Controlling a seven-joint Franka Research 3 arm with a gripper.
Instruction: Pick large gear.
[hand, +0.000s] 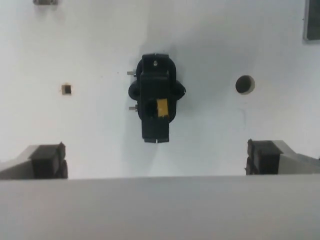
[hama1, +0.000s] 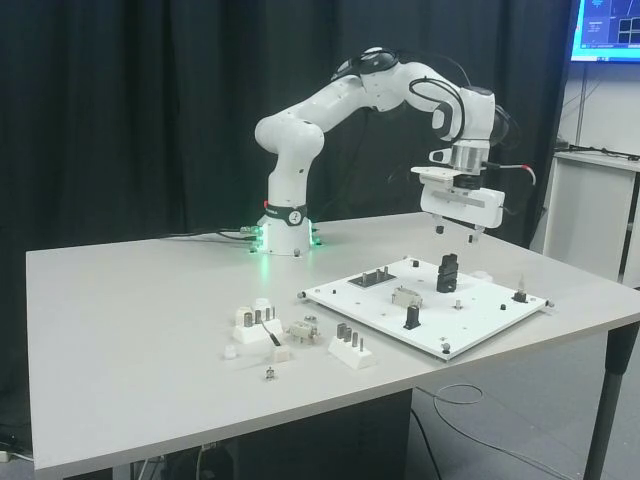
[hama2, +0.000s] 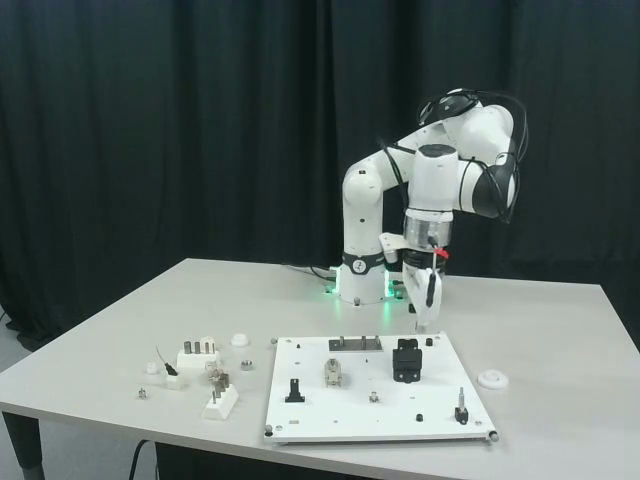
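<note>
A white round disc, which looks like the large gear, lies flat on the grey table just off the white board's right edge; in the first room view it shows as a disc behind the board. It is not in the wrist view. My gripper hangs open and holds nothing, well above the board. Directly under my gripper stands a black block-shaped part, the same black part that sits below my gripper in the first room view.
The board carries a black part, a grey bracket, a small black post and an upright peg. White fixtures with pegs and a small white round piece lie left of it. The board has a round hole.
</note>
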